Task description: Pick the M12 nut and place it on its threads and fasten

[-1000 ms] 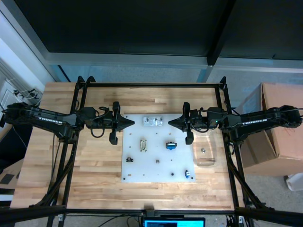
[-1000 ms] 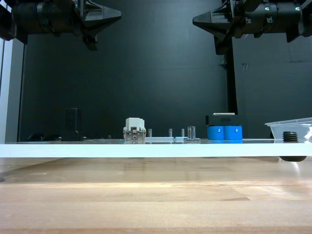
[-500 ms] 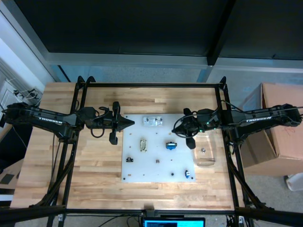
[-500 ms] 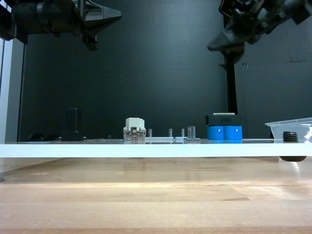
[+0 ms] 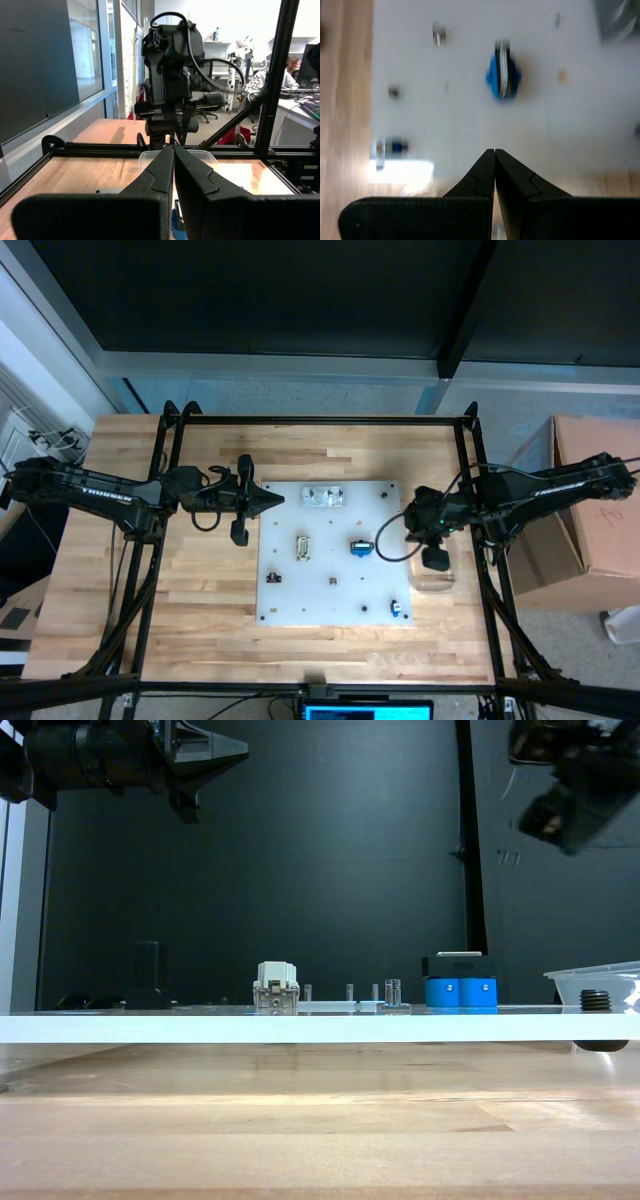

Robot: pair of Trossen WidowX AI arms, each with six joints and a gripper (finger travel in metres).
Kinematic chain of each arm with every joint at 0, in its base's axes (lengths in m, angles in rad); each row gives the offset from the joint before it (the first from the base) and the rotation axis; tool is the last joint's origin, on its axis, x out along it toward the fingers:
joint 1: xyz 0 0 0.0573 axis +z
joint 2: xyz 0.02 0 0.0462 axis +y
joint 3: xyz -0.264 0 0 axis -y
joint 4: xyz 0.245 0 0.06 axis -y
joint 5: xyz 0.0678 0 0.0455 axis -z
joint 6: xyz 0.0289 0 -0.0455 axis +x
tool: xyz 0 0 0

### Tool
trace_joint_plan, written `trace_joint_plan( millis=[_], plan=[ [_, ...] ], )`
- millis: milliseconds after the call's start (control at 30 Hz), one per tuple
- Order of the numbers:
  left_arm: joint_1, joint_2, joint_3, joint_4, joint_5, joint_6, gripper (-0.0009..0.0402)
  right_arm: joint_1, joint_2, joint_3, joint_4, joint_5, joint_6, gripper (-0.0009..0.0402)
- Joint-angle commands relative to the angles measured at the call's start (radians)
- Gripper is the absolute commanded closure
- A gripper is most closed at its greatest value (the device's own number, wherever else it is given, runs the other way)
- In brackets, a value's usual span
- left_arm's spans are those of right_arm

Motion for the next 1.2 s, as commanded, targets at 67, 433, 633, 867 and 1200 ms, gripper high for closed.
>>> trace_joint_plan(
  millis=[67, 433, 633, 867, 1200],
  plan=[
    [0.0, 0.0, 0.0, 0.0, 0.0, 0.0, 0.0393, 0.054, -0.022, 0.0, -0.122, 0.001, 0.069, 0.0393],
    [0.0, 0.0, 0.0, 0.0, 0.0, 0.0, 0.0393, 0.096, -0.051, -0.03, -0.301, 0.0, 0.209, 0.0382],
    [0.0, 0.0, 0.0, 0.0, 0.0, 0.0, 0.0393, 0.097, -0.042, -0.038, -0.308, 0.003, 0.337, 0.0334],
    [0.0, 0.0, 0.0, 0.0, 0.0, 0.0, 0.0393, 0.097, -0.03, -0.054, -0.306, 0.005, 0.597, 0.0278],
    [0.0, 0.0, 0.0, 0.0, 0.0, 0.0, 0.0393, 0.098, -0.023, -0.145, -0.22, 0.002, 1.102, 0.0238]
  ],
)
